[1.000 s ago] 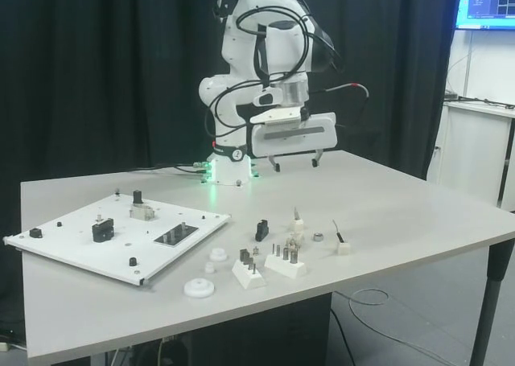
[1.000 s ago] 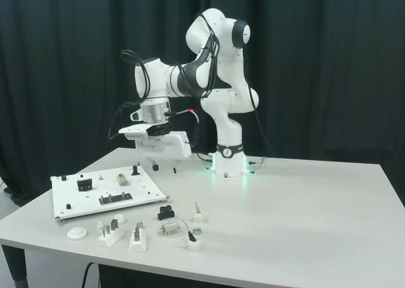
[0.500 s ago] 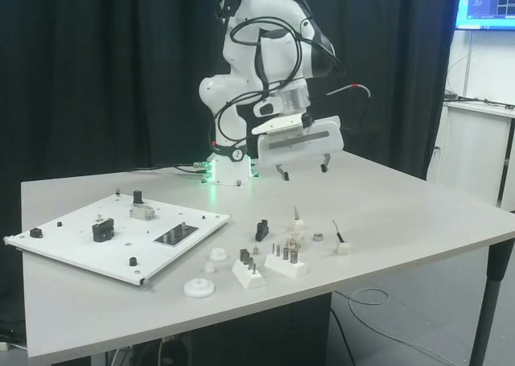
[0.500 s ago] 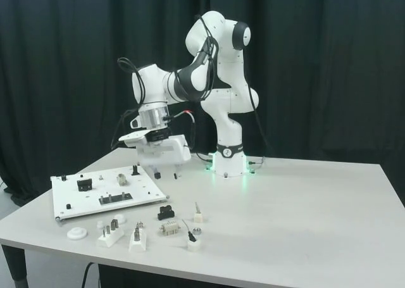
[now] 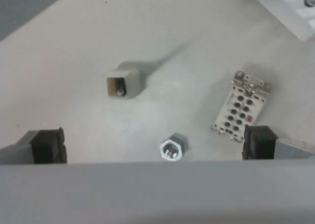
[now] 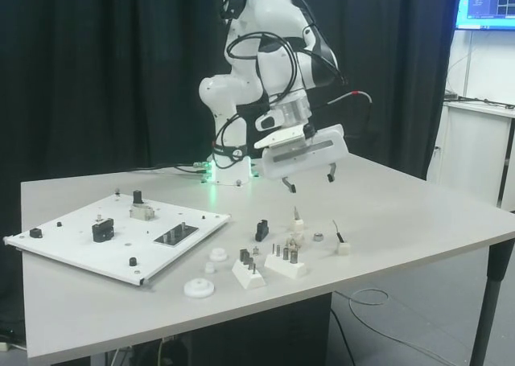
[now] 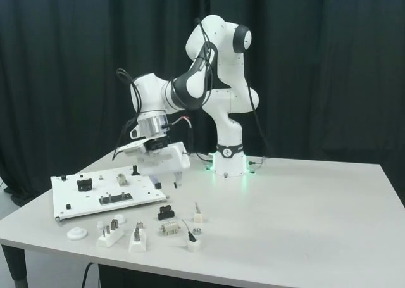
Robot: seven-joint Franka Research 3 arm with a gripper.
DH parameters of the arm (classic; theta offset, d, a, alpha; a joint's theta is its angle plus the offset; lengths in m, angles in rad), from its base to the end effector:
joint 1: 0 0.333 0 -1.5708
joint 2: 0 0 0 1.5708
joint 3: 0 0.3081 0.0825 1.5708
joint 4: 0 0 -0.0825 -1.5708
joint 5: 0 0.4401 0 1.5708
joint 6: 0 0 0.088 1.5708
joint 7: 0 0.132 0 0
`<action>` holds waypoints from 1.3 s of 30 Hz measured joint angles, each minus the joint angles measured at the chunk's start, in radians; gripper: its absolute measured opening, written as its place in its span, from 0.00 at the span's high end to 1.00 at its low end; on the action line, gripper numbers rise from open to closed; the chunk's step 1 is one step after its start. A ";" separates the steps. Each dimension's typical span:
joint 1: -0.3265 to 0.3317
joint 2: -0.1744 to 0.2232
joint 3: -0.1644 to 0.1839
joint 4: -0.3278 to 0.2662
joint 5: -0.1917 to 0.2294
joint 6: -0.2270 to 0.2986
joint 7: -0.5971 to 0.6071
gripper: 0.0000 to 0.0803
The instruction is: Pick USB.
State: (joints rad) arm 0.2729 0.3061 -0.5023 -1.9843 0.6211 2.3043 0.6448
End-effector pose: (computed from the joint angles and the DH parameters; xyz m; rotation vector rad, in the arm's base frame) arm 0.6427 -0.1227 0.2694 -2.2714 1.6490 -0.0062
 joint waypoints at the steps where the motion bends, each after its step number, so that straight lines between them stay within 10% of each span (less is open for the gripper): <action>1: 0.000 0.005 0.001 0.001 0.009 0.004 -0.006 0.00; 39: 0.022 0.232 0.039 0.110 0.224 0.025 -0.131 0.00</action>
State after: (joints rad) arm 0.2944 0.5382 -0.4634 -1.8741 0.8447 2.3290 0.5140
